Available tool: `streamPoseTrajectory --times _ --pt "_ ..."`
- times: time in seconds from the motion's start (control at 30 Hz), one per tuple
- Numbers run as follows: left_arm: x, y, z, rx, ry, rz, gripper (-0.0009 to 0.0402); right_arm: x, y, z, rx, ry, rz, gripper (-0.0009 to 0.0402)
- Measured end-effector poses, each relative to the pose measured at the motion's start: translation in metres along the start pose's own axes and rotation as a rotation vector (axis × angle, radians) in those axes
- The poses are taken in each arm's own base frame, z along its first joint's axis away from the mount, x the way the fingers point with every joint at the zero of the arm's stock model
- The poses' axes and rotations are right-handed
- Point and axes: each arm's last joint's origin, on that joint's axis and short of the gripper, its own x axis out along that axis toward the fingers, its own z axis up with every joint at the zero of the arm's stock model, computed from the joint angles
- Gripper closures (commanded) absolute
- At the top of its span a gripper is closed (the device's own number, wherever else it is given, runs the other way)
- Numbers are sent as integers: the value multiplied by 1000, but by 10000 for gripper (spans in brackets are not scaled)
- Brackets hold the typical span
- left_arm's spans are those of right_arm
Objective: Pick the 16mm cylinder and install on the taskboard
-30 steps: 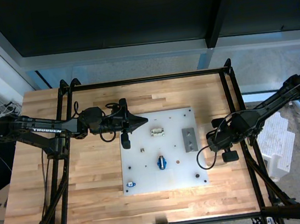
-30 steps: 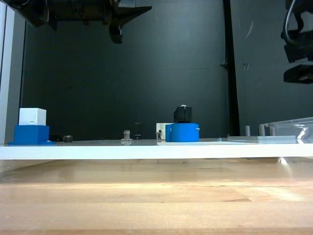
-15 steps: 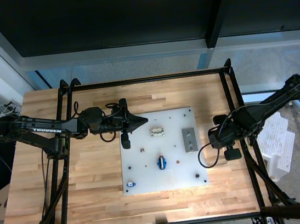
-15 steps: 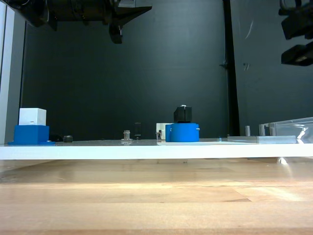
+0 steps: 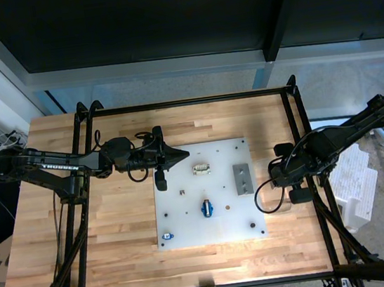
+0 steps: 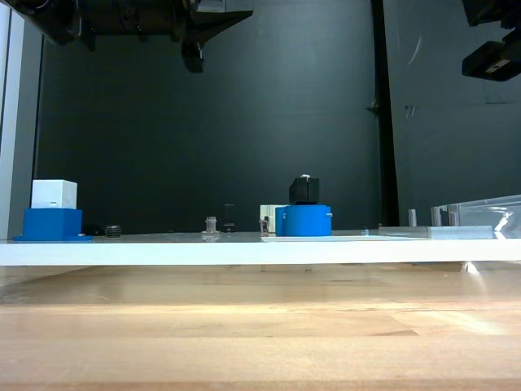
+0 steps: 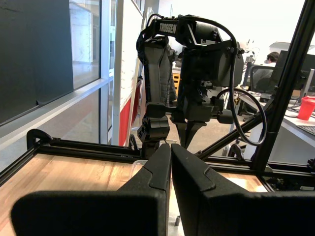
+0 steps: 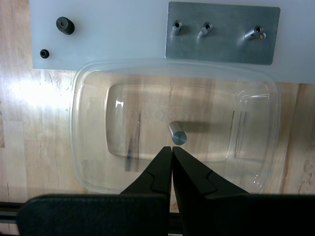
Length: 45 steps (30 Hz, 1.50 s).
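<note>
Rising over the last second, the right gripper [image 8: 172,147] now hangs higher above the clear plastic tray [image 8: 78,123], its fingers pressed together and holding nothing. Below and just ahead of its tips, the 16mm cylinder [image 8: 177,133] lies on its side in the tray's middle. Beyond that sits the taskboard [image 8: 113,29] with its grey metal block [image 8: 221,54]. The left gripper [image 7: 171,145], fingers likewise together, hovers parked over the board's far-left edge. This looks like the approach to the pick. Next the right fingers must spread, then descend astride the cylinder.
</note>
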Motion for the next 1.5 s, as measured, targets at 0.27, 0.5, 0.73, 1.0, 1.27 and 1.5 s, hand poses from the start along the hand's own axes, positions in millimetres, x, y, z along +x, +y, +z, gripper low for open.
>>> streamPoseTrajectory --times 0.27,0.5,0.73,1.0,1.27,1.5 --pt "0 0 0 0 0 0 393 1 1 4 15 -35 -3 393" --pt "0 0 0 0 -1 0 393 1 2 7 37 -63 7 393" --pt "0 0 0 0 -1 0 393 8 6 17 45 -83 14 393" --pt "0 0 0 0 0 0 393 22 13 32 43 -82 18 393" --pt "0 0 0 0 0 0 393 34 19 43 53 -83 22 393" --pt "0 0 0 0 -1 0 393 47 23 54 52 -77 26 393"
